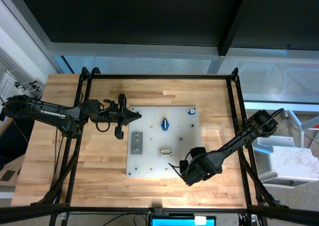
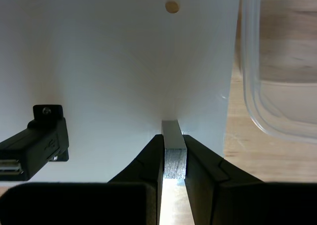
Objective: Pick the 16mm bar and place in it's hole on the taskboard
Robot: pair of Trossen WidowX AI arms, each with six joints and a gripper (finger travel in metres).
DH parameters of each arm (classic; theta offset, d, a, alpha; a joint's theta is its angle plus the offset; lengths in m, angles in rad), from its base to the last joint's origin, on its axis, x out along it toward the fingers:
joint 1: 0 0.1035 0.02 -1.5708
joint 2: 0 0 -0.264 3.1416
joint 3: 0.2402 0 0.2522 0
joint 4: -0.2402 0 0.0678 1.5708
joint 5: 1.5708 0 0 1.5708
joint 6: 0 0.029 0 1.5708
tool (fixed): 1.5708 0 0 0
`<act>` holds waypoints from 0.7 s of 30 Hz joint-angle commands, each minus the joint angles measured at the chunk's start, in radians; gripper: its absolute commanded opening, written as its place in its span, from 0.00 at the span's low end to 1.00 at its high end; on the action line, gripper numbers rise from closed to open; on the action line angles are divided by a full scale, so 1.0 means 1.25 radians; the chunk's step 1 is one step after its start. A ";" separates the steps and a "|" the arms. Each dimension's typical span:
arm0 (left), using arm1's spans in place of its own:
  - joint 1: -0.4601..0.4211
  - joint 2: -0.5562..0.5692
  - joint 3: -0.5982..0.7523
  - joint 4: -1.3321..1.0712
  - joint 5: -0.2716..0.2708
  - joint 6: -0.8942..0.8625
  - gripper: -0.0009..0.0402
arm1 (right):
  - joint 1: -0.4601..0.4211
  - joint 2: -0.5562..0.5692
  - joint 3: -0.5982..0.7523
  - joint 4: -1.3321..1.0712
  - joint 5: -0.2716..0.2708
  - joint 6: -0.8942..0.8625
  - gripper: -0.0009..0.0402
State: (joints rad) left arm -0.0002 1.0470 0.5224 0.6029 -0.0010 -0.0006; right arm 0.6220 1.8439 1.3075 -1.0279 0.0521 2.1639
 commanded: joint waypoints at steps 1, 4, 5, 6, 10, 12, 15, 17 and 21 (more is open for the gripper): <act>0.000 0.000 0.000 0.000 0.000 0.000 0.02 | 0.000 0.000 -0.021 0.017 -0.001 0.001 0.02; 0.000 0.000 0.000 0.000 0.000 0.000 0.02 | 0.000 0.000 -0.025 0.021 -0.001 0.000 0.02; 0.000 0.000 0.000 0.000 0.000 0.000 0.02 | 0.000 0.000 -0.025 0.021 -0.001 0.000 0.02; 0.000 0.000 0.000 0.000 0.000 0.000 0.02 | 0.000 0.000 -0.025 0.020 -0.001 0.000 0.02; 0.000 0.000 0.000 0.000 0.000 0.000 0.02 | 0.000 0.000 -0.025 0.024 -0.007 -0.007 0.02; 0.000 0.000 0.000 0.000 0.000 0.000 0.02 | 0.001 0.000 -0.025 0.023 -0.018 -0.022 0.03; 0.000 0.000 0.000 0.000 0.000 0.000 0.02 | 0.001 0.000 -0.025 0.022 -0.018 -0.021 0.06; 0.000 0.000 0.000 0.000 0.000 0.000 0.02 | 0.001 0.000 -0.024 0.022 -0.015 -0.021 0.10; 0.000 0.000 0.000 0.000 0.000 0.000 0.02 | 0.002 0.000 -0.022 0.022 -0.015 -0.024 0.18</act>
